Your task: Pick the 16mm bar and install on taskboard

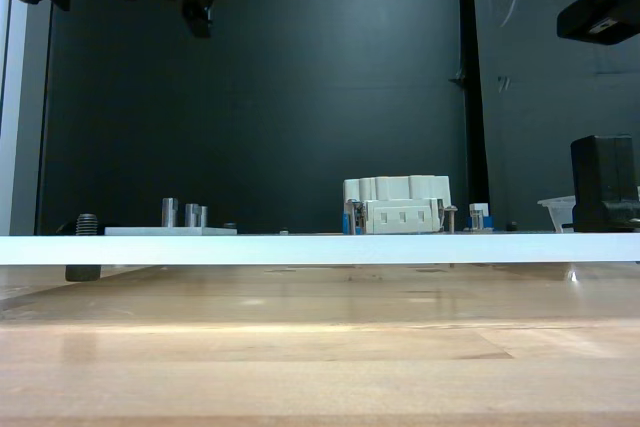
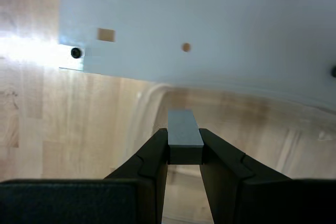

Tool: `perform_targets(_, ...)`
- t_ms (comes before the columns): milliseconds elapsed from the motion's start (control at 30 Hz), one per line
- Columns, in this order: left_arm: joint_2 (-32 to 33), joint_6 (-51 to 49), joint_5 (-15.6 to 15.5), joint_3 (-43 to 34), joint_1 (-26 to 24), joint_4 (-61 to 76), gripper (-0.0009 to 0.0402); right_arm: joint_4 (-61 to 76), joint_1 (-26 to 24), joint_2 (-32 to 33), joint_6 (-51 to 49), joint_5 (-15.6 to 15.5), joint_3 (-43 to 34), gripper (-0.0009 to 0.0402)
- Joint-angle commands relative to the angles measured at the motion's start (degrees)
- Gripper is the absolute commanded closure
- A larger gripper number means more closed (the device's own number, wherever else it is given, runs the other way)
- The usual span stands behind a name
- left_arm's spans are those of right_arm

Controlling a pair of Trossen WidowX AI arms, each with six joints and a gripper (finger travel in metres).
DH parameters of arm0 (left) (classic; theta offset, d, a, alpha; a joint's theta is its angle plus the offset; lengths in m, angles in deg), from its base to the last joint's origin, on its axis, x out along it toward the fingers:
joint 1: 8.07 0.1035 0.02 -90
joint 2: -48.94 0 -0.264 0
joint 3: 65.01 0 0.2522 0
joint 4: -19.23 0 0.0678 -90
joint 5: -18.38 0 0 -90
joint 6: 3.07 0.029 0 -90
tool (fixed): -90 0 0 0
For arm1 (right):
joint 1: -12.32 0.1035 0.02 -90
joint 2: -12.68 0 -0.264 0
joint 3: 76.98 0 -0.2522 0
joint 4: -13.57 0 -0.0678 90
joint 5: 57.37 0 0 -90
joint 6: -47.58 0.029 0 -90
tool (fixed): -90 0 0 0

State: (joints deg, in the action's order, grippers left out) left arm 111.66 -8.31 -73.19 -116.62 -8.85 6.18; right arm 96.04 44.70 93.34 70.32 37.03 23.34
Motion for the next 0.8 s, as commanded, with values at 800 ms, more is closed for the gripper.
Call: perform_targets(800,0.0,0.0,0.0,0.0,0.0,0.0,0.0393,-2.9,4.3,16.6,16.8,0.0,-11.6,0.0393)
